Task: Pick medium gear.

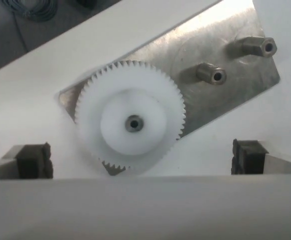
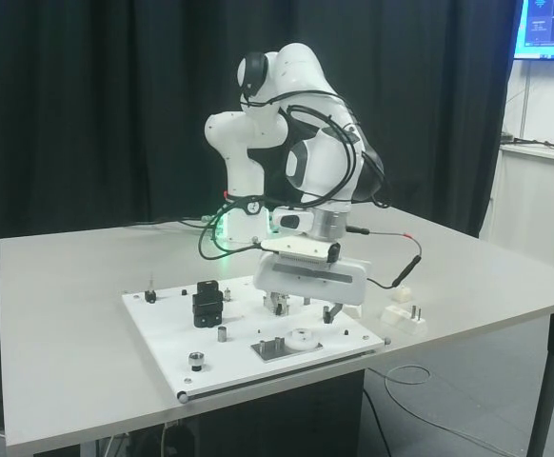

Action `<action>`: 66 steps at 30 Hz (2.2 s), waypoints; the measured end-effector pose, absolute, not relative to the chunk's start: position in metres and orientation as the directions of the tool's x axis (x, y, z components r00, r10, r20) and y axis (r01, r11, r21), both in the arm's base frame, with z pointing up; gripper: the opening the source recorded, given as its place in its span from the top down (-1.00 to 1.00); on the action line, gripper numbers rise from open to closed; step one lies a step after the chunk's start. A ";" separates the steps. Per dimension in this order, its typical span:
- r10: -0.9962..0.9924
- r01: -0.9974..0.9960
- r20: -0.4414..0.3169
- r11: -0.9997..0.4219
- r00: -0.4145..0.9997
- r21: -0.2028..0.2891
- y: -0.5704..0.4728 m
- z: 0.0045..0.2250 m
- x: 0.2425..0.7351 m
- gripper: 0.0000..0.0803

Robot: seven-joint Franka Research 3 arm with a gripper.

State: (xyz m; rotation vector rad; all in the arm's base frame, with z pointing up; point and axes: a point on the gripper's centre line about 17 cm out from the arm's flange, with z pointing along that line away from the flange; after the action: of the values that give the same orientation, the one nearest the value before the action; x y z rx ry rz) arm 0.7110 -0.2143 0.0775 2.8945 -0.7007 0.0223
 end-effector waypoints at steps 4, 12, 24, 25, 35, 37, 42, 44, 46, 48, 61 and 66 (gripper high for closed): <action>-0.452 -0.454 0.053 -0.877 0.891 0.155 -0.214 0.077 0.711 -0.99; -0.445 -0.447 0.051 -0.881 0.894 0.155 -0.214 0.077 0.711 -0.99; -0.441 -0.444 0.053 -0.883 0.896 0.153 -0.211 0.079 0.713 -0.99; -0.441 -0.444 0.054 -0.883 0.896 0.152 -0.210 0.079 0.713 -0.99; -0.440 -0.442 0.049 -0.884 0.897 0.153 -0.208 0.082 0.712 -0.99; -0.440 -0.441 0.047 -0.884 0.897 0.153 -0.207 0.082 0.712 -0.99; -0.439 -0.440 0.040 -0.885 0.898 0.154 -0.205 0.084 0.710 -0.99; -0.443 -0.443 0.034 -0.883 0.896 0.154 -0.203 0.085 0.709 -0.99; -0.452 -0.450 0.025 -0.879 0.892 0.155 -0.201 0.086 0.706 -0.99; -0.465 -0.462 0.016 -0.873 0.885 0.157 -0.198 0.088 0.703 -0.99; -0.514 -0.494 -0.085 -0.850 0.853 0.184 -0.163 0.103 0.671 -0.99; -0.509 -0.485 -0.110 -0.854 0.854 0.187 -0.146 0.107 0.659 -0.99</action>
State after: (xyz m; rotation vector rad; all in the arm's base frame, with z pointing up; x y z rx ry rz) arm 0.6586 -0.1455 0.1069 2.8766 -0.7756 -0.2338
